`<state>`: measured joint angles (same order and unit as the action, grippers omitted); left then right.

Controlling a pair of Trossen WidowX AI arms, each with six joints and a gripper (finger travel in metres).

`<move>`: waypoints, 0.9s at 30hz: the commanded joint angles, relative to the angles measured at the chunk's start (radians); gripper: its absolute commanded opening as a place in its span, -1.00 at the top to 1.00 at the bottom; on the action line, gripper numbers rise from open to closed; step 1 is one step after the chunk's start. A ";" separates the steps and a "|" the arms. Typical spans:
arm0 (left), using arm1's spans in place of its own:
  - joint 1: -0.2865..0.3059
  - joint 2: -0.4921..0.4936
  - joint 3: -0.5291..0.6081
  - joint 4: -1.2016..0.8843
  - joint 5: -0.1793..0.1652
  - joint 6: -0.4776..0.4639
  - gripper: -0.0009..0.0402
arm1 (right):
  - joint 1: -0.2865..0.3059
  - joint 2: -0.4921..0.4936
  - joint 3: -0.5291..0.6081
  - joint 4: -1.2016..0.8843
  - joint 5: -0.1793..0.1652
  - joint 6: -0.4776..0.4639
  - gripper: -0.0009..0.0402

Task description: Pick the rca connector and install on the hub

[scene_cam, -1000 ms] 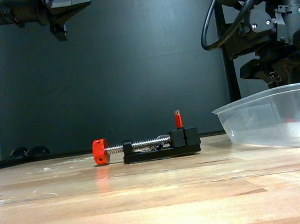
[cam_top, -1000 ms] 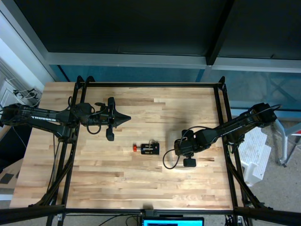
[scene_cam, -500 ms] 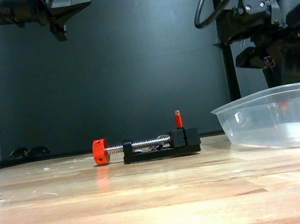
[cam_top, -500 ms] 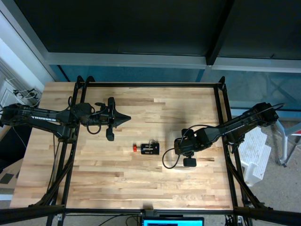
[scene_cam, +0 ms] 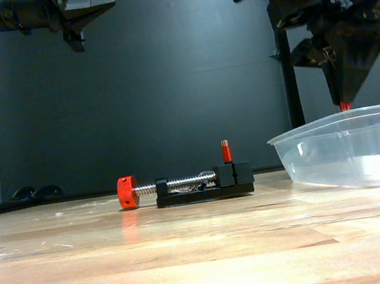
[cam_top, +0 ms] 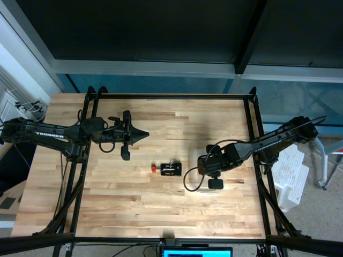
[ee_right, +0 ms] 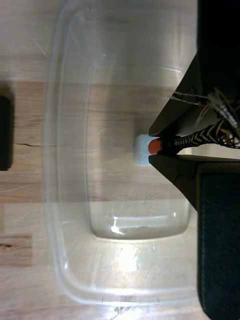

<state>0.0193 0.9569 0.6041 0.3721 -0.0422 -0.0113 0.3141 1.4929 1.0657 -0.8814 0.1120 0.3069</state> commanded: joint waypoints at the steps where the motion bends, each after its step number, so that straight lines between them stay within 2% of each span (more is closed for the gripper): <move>1: 0.000 0.000 0.000 0.000 0.000 0.000 0.95 | 0.000 0.001 0.031 -0.030 0.002 0.000 0.96; 16: 0.000 0.000 0.000 0.000 0.000 0.000 0.95 | 0.000 0.001 0.105 -0.102 0.002 0.003 0.96; 27: 0.000 0.000 0.000 0.000 0.000 0.000 0.95 | 0.000 0.001 0.105 -0.101 0.002 0.010 0.96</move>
<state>0.0196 0.9569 0.6041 0.3717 -0.0422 -0.0113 0.3141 1.4933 1.1709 -0.9844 0.1131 0.3172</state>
